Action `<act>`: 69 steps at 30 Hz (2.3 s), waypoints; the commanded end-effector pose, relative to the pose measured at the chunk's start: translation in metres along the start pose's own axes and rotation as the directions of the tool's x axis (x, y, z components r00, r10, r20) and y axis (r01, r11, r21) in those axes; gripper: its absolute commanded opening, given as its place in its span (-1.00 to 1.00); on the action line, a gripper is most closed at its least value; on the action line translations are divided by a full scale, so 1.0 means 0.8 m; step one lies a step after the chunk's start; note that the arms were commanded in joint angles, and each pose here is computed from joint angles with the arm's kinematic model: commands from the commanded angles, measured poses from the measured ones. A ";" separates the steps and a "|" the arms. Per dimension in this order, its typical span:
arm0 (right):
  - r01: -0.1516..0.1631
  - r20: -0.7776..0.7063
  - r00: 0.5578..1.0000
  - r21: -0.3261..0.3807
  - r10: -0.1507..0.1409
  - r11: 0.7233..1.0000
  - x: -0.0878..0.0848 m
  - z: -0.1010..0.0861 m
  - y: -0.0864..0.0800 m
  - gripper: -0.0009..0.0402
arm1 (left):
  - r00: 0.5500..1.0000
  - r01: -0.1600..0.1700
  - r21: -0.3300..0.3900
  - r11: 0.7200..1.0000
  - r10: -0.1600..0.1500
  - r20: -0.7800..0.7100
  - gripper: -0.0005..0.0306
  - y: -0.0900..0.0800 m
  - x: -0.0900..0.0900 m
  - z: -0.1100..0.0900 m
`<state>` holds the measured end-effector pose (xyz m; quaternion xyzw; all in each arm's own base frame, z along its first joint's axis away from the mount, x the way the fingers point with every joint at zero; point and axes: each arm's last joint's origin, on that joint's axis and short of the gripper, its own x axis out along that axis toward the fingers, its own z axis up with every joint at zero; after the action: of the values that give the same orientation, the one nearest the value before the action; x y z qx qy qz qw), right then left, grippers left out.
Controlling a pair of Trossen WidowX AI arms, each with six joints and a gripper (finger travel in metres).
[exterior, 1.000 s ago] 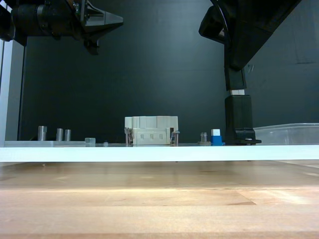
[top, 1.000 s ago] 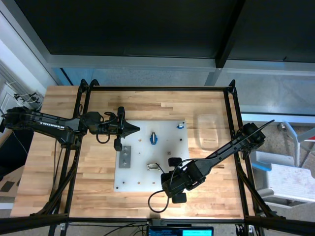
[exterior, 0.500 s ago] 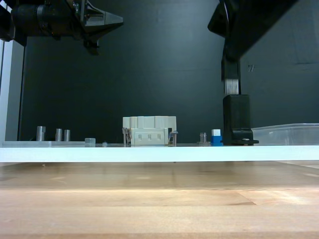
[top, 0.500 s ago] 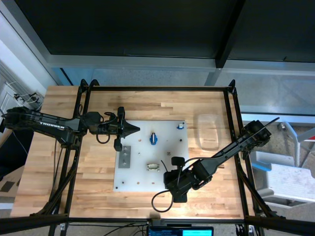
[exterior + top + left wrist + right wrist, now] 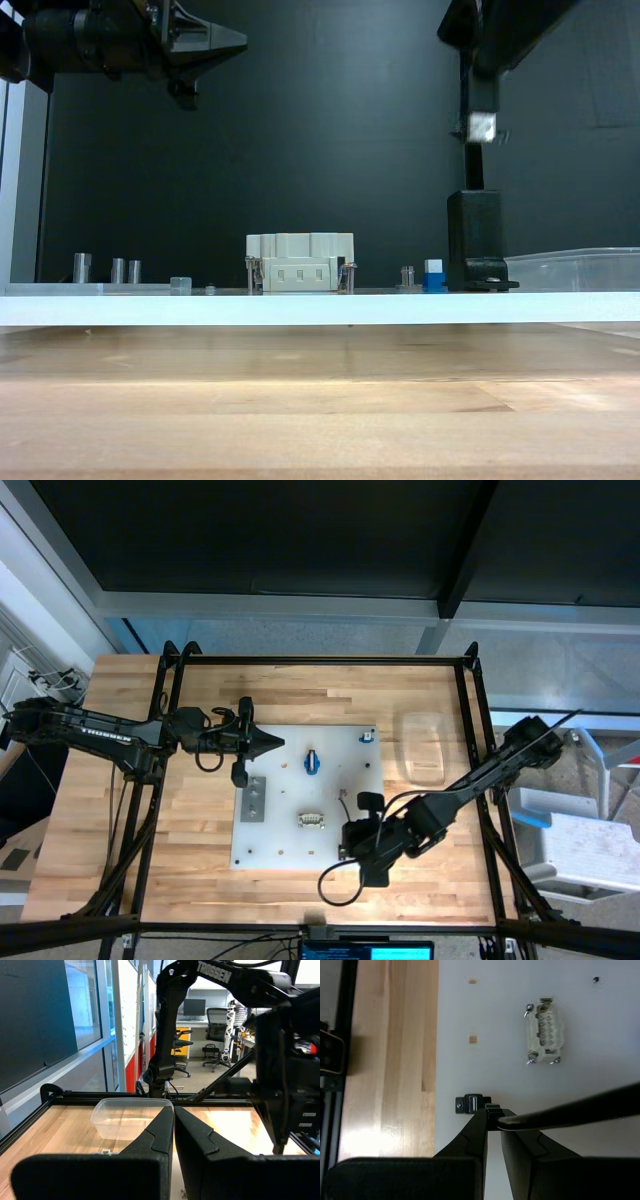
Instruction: Remove the USB connector from the USB hub and place in the container
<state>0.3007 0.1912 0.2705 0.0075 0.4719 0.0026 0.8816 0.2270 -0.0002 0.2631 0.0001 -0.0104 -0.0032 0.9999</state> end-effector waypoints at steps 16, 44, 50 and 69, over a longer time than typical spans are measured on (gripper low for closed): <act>0.007 0.035 0.999 0.061 -0.009 0.998 -0.060 -0.029 -0.066 -0.96 | 1.000 0.000 0.000 1.000 0.000 0.000 -0.96 0.000 0.000 0.000; 0.151 -0.049 0.988 0.301 -0.143 0.942 -0.119 -0.105 -0.172 -0.96 | 1.000 0.000 0.000 1.000 0.000 0.000 -0.96 0.000 0.000 0.000; 0.221 -0.109 0.975 0.467 -0.193 0.856 -0.123 -0.111 -0.192 -0.96 | 1.000 0.000 0.000 1.000 0.000 0.000 -0.96 0.000 0.000 0.000; 0.329 -0.290 0.943 0.745 -0.162 0.581 -0.116 -0.130 -0.219 -0.96 | 1.000 0.000 0.000 1.000 0.000 0.000 -0.96 0.000 0.000 0.000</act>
<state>0.1626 0.0161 0.2899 0.3208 0.5008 -0.3220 0.7366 0.2271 -0.0002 0.2630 -0.0001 -0.0100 -0.0032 0.9999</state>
